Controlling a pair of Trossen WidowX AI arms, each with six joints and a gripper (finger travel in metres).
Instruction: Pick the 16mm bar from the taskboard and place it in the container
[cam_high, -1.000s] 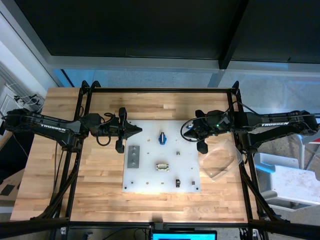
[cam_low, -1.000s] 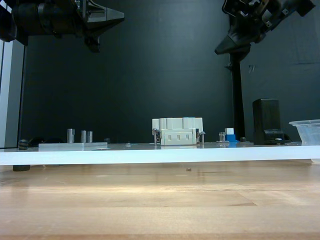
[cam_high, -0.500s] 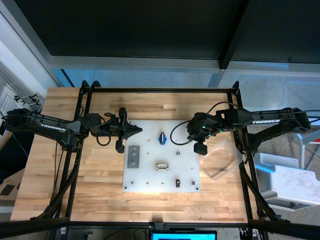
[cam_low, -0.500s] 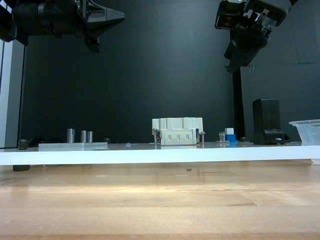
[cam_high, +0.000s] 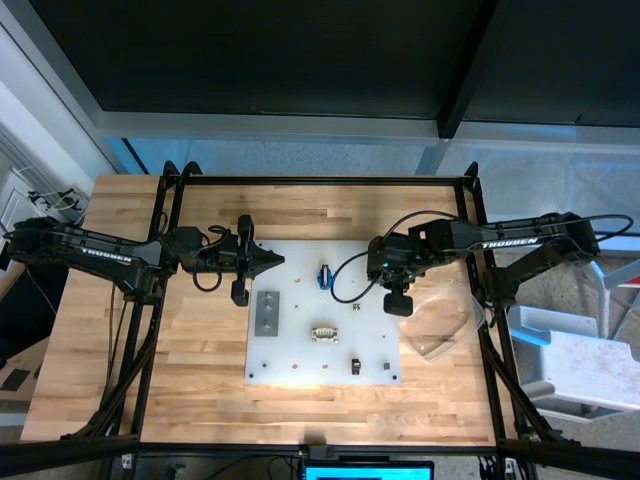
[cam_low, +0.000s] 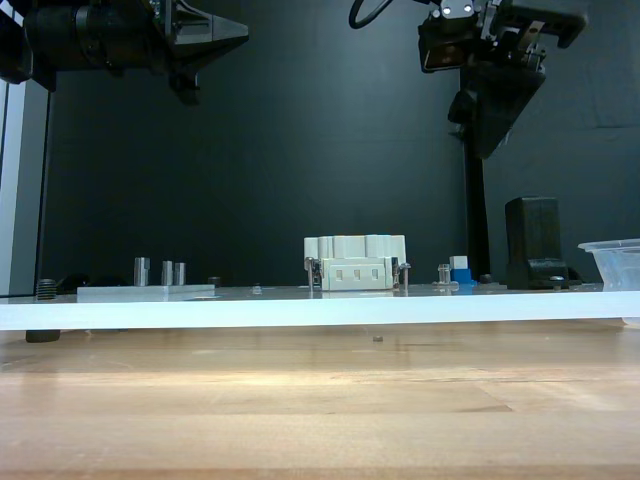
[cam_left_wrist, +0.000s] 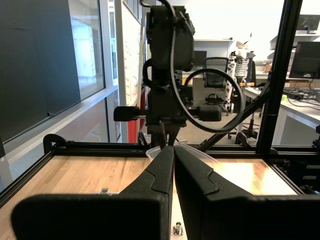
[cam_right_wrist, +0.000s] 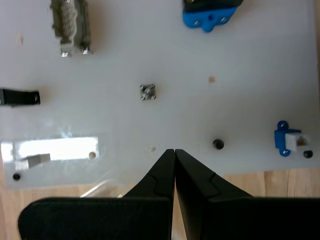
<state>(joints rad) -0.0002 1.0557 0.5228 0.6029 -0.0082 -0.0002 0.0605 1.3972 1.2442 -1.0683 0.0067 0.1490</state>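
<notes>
1. Compared with a second ago, the right arm has swung inward from over the container (cam_high: 440, 325), and the right pincer (cam_high: 398, 303) now points straight down above the right-hand part of the taskboard (cam_high: 290, 350). The left arm has not shifted.
2. The step in hand is judged to be the approach: nothing is gripped and the pick is not yet begun.
3. The right pincer (cam_right_wrist: 174, 152) has its fingers closed tip to tip on nothing. In the low view it (cam_low: 487, 150) hangs high above the board.
4. The left pincer (cam_high: 270, 260) is likewise pressed together and empty (cam_left_wrist: 173, 147). It is parked level above the board's left edge, beyond the grey block (cam_high: 267, 312).
5. The 16mm bar (cam_high: 385, 367) sits at the board's near right corner, just beside the larger black part (cam_high: 355, 365) and near the container. It lies well toward the near edge from where the right pincer hovers.
6. The next move probably calls for travelling toward that corner, spreading the fingers, then descending squarely over the bar while keeping off the black part.
7. The bar looks like a tiny dark grey stub. From the right wrist it (cam_right_wrist: 36, 160) shows paler, next to a bright patch of glare, so its exact shape is hard to tell.
8. The wooden counter (cam_high: 200, 380) carries both board and tray
</notes>
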